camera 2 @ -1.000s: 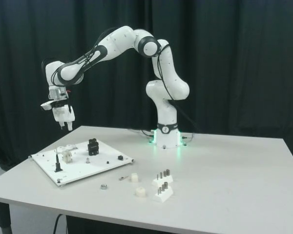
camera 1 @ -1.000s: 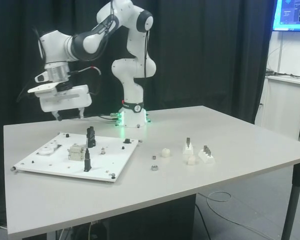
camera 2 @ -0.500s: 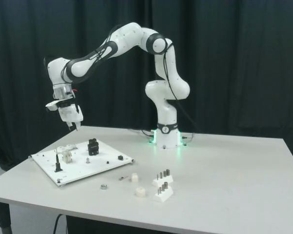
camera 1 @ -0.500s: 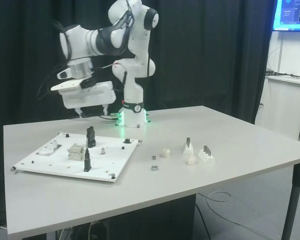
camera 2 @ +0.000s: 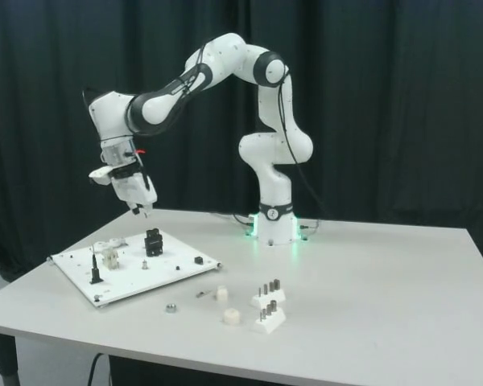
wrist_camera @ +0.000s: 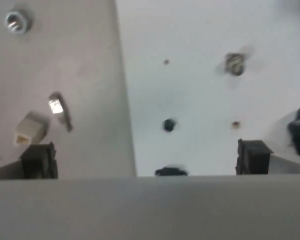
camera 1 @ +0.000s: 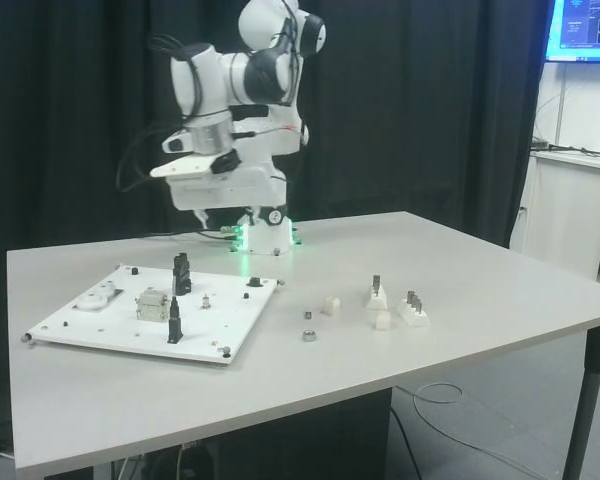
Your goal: Pick square peg 4.
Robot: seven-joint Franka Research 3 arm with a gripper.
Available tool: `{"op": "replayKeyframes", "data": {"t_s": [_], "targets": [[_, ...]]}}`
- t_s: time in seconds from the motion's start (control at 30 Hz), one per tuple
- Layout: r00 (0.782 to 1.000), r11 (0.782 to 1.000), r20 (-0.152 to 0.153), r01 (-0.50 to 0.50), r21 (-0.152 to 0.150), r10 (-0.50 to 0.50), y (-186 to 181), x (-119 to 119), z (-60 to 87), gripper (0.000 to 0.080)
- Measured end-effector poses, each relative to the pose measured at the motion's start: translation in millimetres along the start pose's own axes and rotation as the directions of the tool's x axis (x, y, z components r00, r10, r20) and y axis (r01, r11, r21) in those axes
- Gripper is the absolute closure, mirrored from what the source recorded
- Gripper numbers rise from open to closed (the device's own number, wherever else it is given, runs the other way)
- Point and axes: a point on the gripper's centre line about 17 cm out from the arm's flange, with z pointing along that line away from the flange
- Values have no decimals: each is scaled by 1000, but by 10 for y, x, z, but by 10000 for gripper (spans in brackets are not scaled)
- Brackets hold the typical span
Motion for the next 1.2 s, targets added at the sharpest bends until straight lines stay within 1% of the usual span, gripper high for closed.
{"op": "replayKeyframes", "data": {"t_s": [0.2, 0.37, 0.5, 0.77, 1.03, 1.2], "targets": [[999, 1000, 35, -10, -16, 10, -299, -133, 78, 3], [998, 1000, 61, -13, -22, 14, -548, -259, 160, 3], [997, 1000, 73, -13, -28, 15, -731, -355, 220, 3], [995, 998, 95, -16, -58, 21, -997, -558, 326, 3], [992, 997, 125, -18, -70, 27, -1273, -829, 461, 3], [991, 997, 129, -22, -78, 32, -1436, -962, 538, 3]]}}
